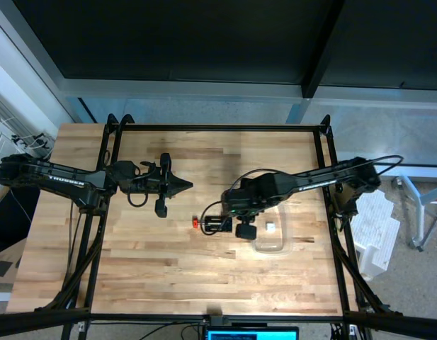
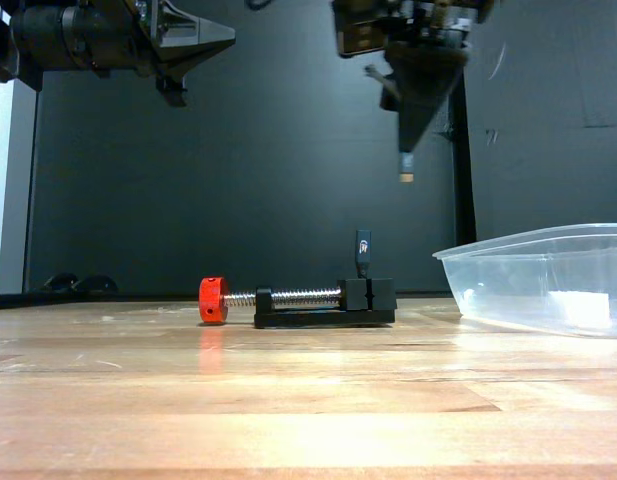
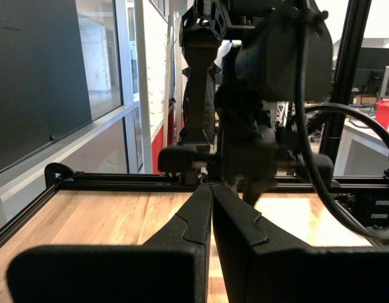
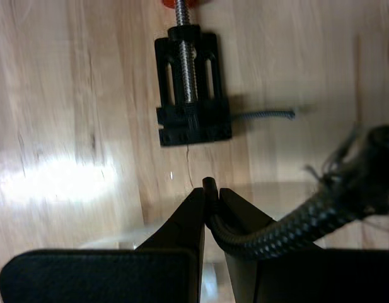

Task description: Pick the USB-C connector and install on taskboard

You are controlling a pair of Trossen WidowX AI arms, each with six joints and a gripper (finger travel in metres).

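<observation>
Wood table (image 2: 288, 400); aloft, left pincer (image 2: 230, 40), right pincer (image 2: 406, 152) gripping USB-C connector (image 4: 209, 185).

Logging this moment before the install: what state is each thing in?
Left hand: shut, empty, high over the table.
Right hand: shut on USB-C connector, raised near taskboard.
USB-C connector: gripped, not yet installed.
Taskboard: flat on table, apart from hands.
Clear tray: upright, holding white piece.
</observation>
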